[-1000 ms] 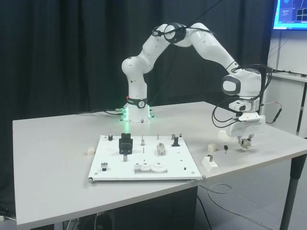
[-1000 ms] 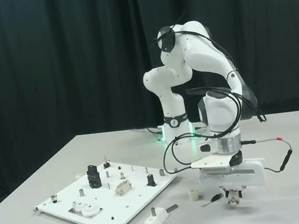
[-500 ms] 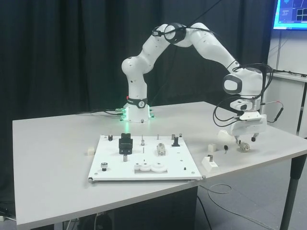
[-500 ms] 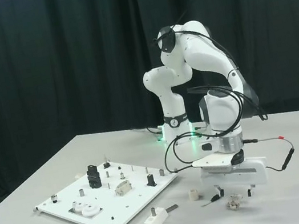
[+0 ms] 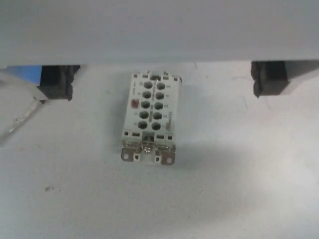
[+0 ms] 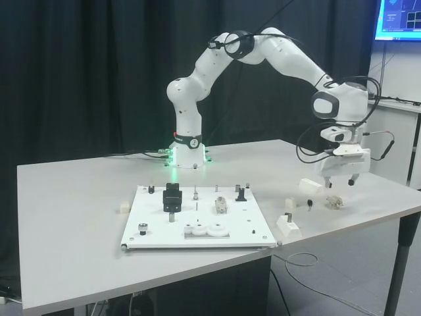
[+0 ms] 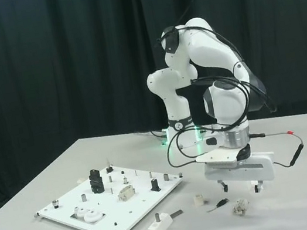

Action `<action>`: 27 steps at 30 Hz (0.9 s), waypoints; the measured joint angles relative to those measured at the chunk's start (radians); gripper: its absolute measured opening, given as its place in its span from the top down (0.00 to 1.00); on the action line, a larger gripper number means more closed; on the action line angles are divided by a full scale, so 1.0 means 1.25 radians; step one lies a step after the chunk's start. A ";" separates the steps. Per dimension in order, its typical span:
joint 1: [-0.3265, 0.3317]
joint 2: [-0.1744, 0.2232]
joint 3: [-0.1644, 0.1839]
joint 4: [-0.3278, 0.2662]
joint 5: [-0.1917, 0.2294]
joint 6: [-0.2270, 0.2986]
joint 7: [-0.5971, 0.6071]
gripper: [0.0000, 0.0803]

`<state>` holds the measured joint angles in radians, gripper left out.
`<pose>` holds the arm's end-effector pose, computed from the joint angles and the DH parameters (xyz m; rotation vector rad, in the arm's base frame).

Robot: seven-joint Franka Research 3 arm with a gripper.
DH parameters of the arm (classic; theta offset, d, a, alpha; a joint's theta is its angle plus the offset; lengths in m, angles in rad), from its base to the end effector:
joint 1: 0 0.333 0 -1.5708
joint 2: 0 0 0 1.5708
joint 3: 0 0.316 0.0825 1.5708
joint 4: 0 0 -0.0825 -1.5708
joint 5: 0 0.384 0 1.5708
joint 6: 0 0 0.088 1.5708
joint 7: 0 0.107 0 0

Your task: Place waterproof.

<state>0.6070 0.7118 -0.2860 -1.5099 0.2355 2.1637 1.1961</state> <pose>0.6578 0.2630 0.2544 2.7856 -1.4257 -0.0358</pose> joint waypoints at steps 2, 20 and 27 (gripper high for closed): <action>0.000 0.000 -0.003 0.010 0.000 -0.015 0.001 0.01; 0.001 -0.015 -0.010 0.038 -0.013 -0.073 0.002 0.00; 0.001 -0.023 -0.012 0.038 -0.022 -0.085 0.002 0.00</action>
<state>0.6087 0.6834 -0.3014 -1.4622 0.2080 2.0570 1.1982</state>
